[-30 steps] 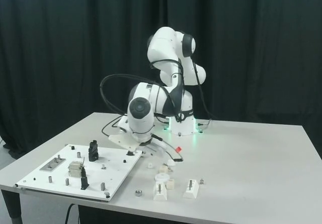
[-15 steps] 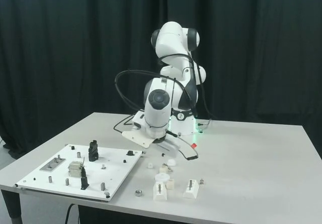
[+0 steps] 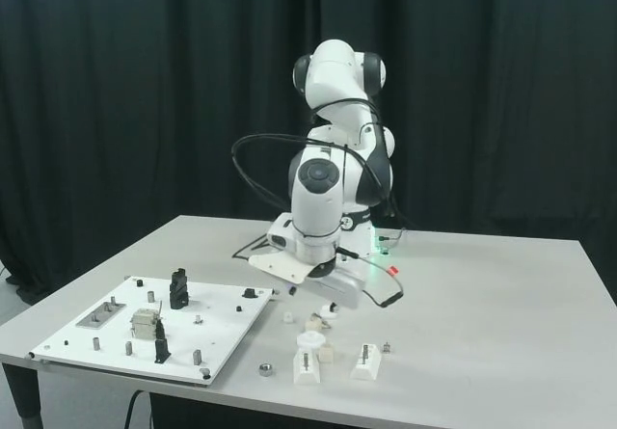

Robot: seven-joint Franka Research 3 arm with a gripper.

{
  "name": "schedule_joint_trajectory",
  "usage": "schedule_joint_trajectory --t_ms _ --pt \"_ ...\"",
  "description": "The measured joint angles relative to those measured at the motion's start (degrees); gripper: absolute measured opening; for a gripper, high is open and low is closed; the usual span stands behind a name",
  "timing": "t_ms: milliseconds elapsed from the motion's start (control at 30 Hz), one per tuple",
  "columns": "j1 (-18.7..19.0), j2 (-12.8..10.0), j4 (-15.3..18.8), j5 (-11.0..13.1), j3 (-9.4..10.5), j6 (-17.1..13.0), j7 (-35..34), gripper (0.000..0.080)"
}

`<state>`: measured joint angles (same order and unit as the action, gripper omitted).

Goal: Pick square peg 2.

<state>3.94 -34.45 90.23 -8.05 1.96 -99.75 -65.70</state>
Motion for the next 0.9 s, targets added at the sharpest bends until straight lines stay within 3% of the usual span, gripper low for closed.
schedule_joint_trajectory --t_ms 400,900 --pt "3.1 0.0 -0.3 3.3 0.00 -5.3 2.3 0.0800" --pt "6.9 -0.9 0.0 4.3 -0.01 -12.5 2.4 0.0800"
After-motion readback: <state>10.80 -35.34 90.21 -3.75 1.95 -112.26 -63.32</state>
